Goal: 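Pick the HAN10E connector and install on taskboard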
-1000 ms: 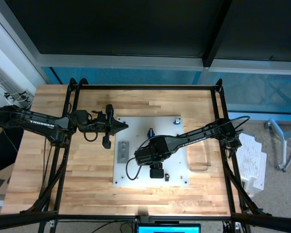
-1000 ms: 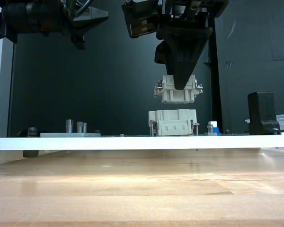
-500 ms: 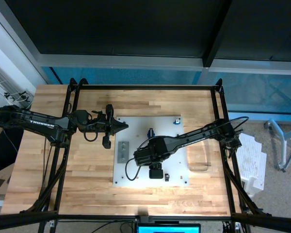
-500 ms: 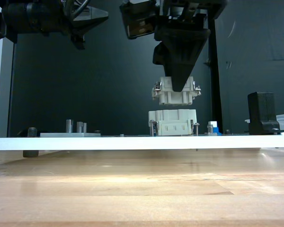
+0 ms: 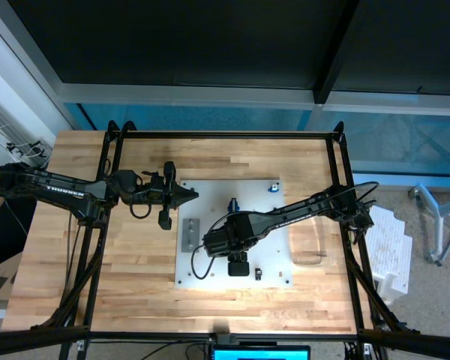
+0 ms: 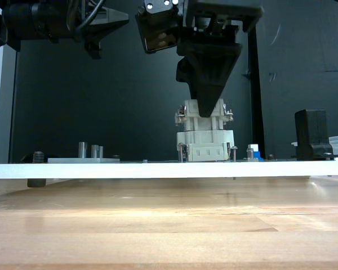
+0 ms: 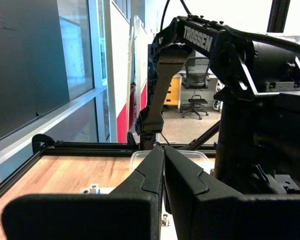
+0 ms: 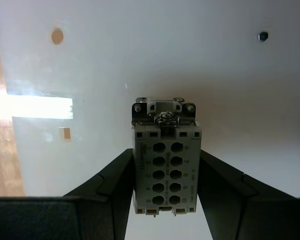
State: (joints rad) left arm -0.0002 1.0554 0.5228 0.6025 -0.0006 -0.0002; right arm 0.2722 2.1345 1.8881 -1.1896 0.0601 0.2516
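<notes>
Plug (image 8: 166,165) is hidden under the right arm from above. From the low view I see it on the beige socket (image 6: 205,146) on the board (image 5: 210,277), seating depth unclear. Right claw (image 6: 207,112) points straight down, pinching it; left claw (image 7: 163,167), pressed together, hangs level over the board's left edge.

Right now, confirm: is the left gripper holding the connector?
No, the right gripper holds the HAN10E connector over the taskboard; the left gripper hangs shut beside it.

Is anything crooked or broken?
Nothing stands out. The right gripper holds the HAN10E connector level atop its socket on the taskboard. The left gripper hangs shut over the board's left edge.
</notes>
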